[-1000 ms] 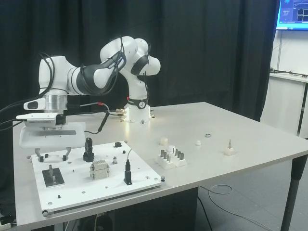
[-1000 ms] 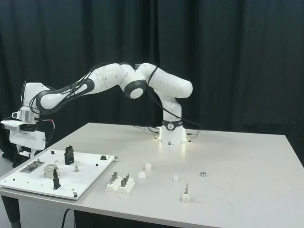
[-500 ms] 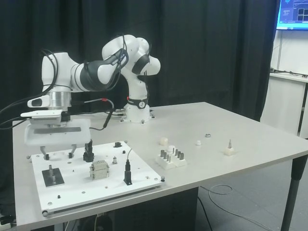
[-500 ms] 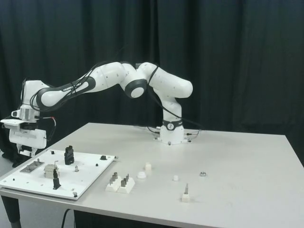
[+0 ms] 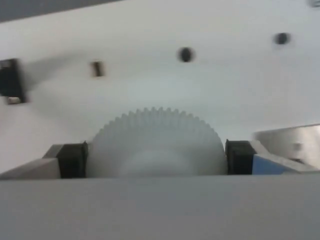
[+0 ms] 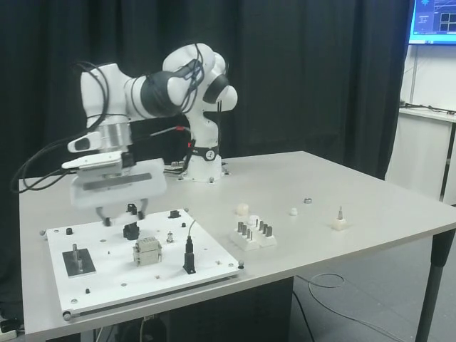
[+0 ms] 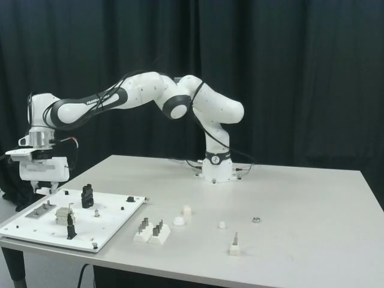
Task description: Place large gear.
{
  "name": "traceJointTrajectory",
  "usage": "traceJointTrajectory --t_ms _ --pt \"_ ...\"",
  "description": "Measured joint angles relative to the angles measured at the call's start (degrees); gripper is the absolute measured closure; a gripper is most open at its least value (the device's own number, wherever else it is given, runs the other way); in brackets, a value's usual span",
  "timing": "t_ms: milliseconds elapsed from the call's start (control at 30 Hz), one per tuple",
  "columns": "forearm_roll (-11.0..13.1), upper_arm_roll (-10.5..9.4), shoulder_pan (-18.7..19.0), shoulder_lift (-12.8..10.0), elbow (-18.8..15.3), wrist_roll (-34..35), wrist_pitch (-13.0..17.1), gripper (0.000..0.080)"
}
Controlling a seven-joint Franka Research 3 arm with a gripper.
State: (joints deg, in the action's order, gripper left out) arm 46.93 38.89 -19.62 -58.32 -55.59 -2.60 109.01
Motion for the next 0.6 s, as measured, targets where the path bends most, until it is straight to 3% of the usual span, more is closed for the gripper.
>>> traceJointTrajectory --t_ms 233,600 --pt "-0.16 1.79 3.67 2.02 -1.64 3.13 -4.29 0.0206" --pt "-0.62 7.45 12.18 4.00 -5.82 8.56 -8.59 0.0206"
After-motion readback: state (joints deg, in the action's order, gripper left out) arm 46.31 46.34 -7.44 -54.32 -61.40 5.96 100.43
